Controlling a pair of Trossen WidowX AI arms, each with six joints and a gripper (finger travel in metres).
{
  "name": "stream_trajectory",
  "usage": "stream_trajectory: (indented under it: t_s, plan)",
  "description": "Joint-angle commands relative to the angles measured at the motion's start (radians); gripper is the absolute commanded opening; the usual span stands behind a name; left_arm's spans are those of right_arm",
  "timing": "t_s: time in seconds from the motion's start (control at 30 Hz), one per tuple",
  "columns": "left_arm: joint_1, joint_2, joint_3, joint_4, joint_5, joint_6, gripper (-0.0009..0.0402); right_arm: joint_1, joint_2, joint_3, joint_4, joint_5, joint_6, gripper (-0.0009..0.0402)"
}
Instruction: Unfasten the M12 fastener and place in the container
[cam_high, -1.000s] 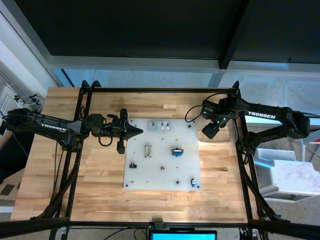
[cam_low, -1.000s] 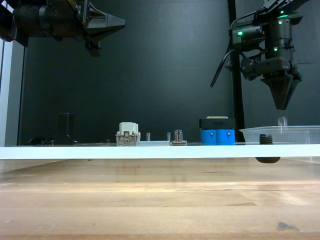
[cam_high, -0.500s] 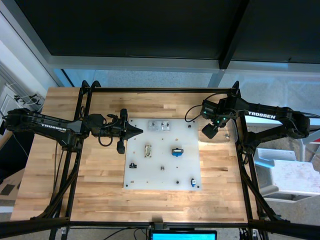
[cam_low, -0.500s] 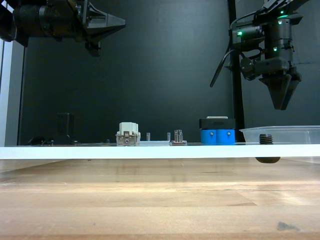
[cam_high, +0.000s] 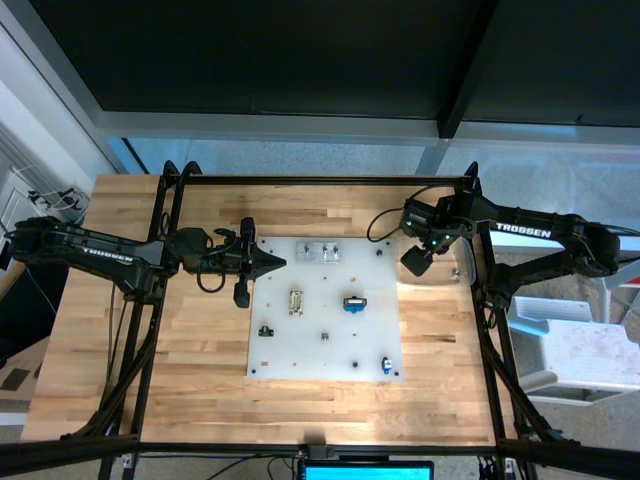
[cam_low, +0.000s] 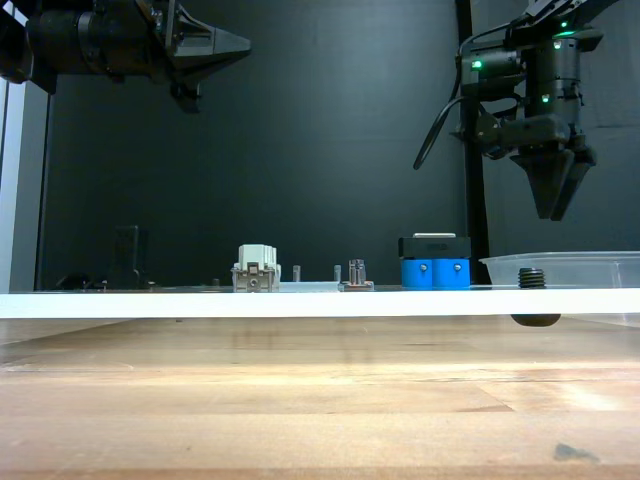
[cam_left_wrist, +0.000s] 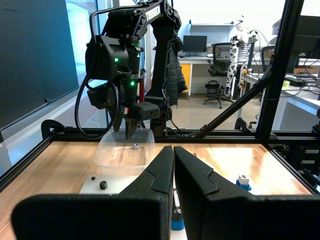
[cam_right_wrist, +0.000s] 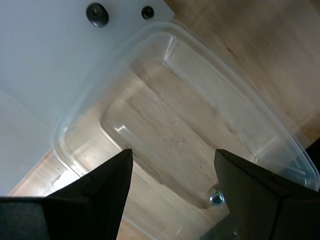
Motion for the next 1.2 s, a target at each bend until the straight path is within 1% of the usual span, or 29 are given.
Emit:
stream_trajectory:
  t_s: [0.03,0.47,0.53,1.2]
  plan:
    - [0.0,0.0,0.0,0.0,0.0,0.0,0.0,0.0,0.001,0.0,0.018,0.0,0.0,0.0229]
    - [0.0,0.0,0.0,0.0,0.0,0.0,0.0,0.0,0.001,0.0,0.074,0.0,0.0,0.0228]
    - [0.0,0.0,0.0,0.0,0.0,0.0,0.0,0.0,0.001,0.0,0.073,0.01,-0.001,0.0228]
    - [0.0,0.0,0.0,0.0,0.0,0.0,0.0,0.0,0.001,0.0,0.076,0.008,-0.001,0.0228]
